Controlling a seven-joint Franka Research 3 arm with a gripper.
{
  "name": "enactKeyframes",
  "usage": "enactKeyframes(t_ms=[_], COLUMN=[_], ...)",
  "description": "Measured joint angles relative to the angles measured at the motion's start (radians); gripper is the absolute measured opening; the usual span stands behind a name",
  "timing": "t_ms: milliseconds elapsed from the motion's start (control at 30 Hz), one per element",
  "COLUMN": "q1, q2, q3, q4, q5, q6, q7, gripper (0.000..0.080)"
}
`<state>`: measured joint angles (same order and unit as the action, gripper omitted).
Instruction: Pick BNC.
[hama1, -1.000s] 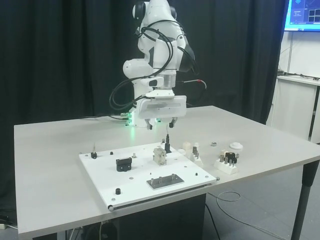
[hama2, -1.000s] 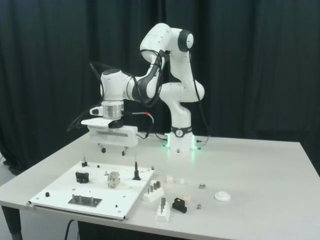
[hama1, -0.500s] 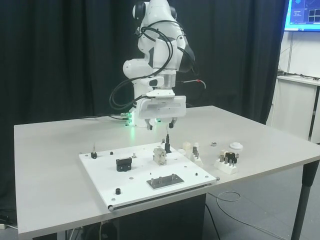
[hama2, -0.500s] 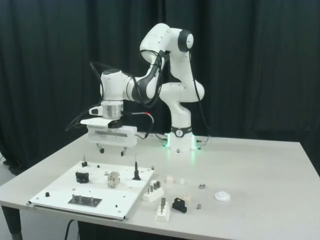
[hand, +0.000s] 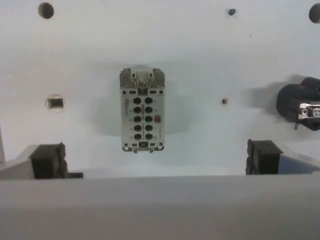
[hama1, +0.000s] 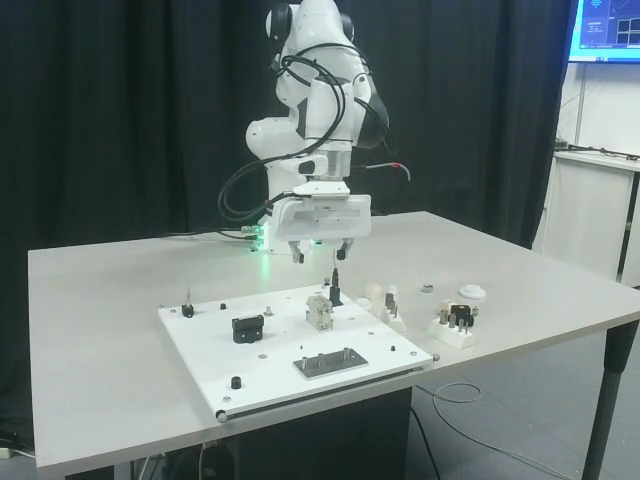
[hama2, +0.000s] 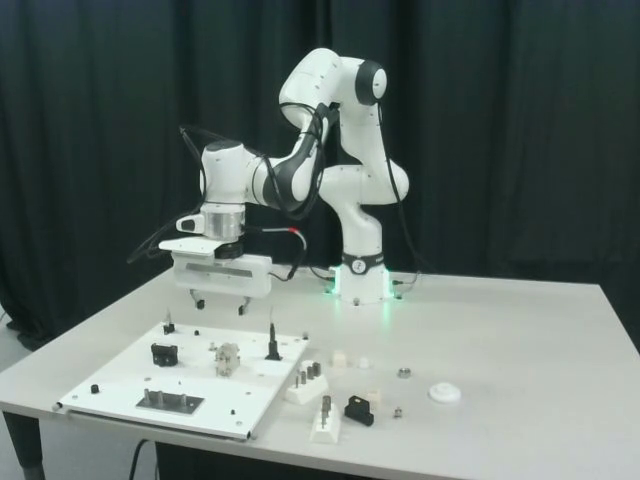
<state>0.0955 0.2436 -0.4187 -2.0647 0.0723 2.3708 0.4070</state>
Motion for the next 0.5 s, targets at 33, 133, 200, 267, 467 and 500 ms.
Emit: enactKeyframes(t_ms=[33, 133, 200, 267, 467, 500], q1=[0.0, 0.0, 0.0, 0.0, 0.001, 0.002], q2=[0.0, 0.001, 0.001, 0.001, 0.001, 0.001], q3=[0.0, 0.001, 0.002, 0.002, 0.005, 0.006], q4=[0.0, 0.0, 0.0, 0.0, 0.0, 0.0], q5=[0.0, 0.0, 0.0, 0.0, 0.002, 0.005], q6=[0.001, 0.005, 0.007, 0.009, 0.014, 0.015], q7=[0.0, -0.001, -0.001, -0.001, -0.001, -0.001], gripper=[0.08, 0.08, 0.08, 0.08, 0.08, 0.08])
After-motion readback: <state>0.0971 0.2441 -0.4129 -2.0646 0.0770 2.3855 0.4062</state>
